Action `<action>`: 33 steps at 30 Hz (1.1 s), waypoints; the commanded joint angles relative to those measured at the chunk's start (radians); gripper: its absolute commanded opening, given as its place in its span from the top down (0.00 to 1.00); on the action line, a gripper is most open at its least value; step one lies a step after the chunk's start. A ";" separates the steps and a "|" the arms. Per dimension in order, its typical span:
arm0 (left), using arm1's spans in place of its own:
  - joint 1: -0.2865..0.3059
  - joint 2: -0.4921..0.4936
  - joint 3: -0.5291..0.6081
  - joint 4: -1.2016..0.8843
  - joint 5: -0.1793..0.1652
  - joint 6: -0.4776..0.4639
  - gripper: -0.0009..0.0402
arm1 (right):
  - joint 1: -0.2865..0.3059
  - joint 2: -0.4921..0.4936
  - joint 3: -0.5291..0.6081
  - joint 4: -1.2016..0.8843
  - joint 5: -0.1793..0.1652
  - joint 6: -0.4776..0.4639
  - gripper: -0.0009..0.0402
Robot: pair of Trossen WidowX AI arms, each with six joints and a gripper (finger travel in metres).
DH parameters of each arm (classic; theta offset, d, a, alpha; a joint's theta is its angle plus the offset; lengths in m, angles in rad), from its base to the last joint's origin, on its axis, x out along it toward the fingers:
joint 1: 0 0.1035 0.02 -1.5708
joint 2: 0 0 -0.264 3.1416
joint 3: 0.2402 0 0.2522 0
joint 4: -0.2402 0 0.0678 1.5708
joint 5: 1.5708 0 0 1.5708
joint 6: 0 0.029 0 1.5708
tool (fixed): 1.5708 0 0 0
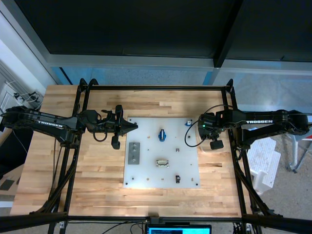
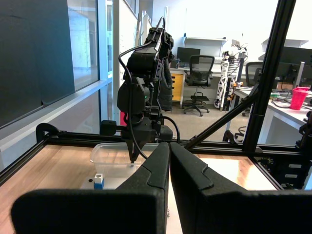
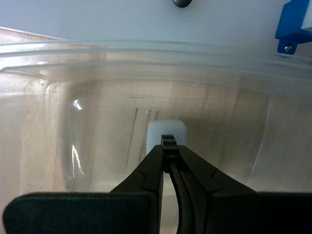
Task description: Pick the USB connector and install on taskboard
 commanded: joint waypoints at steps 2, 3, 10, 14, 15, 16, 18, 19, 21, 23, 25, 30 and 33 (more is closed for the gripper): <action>0.000 0.000 0.000 0.000 0.000 0.000 0.98 | 0.000 -0.006 0.008 0.000 0.001 0.001 0.98; 0.000 0.000 0.000 0.000 0.000 0.000 0.98 | 0.000 -0.006 0.012 -0.002 0.000 0.001 0.98; 0.000 0.000 0.000 0.000 0.000 0.000 0.98 | 0.000 -0.006 0.019 -0.010 0.000 0.001 0.98; 0.000 0.000 0.000 0.000 0.000 0.000 0.98 | 0.000 -0.006 0.019 -0.031 -0.003 0.001 0.98; 0.000 0.000 0.000 0.000 0.000 0.000 0.98 | 0.000 -0.006 0.019 -0.037 -0.002 0.001 0.98; 0.000 0.000 0.000 0.000 0.000 0.000 0.98 | 0.000 -0.006 0.019 -0.041 -0.002 0.000 0.98; 0.000 0.000 0.000 0.000 0.000 0.000 0.98 | 0.000 -0.006 0.019 -0.041 -0.002 0.000 0.98; 0.000 0.000 0.000 0.000 0.000 0.000 0.98 | 0.000 -0.008 0.019 -0.040 -0.002 0.000 0.98; 0.000 0.000 0.000 0.000 0.000 0.000 0.98 | 0.000 -0.010 0.019 -0.036 -0.002 0.000 0.98; 0.000 0.000 0.000 0.000 0.000 0.000 0.98 | 0.000 -0.013 0.019 -0.034 -0.002 0.000 0.98; 0.000 0.000 0.000 0.000 0.000 0.000 0.98 | 0.000 -0.014 0.019 -0.033 -0.002 0.000 0.98; 0.000 0.000 0.000 0.000 0.000 0.000 0.98 | 0.002 -0.017 0.037 -0.058 -0.001 0.010 0.98; 0.000 0.000 0.000 0.000 0.000 0.000 0.98 | 0.007 -0.017 0.088 -0.104 0.000 0.048 0.98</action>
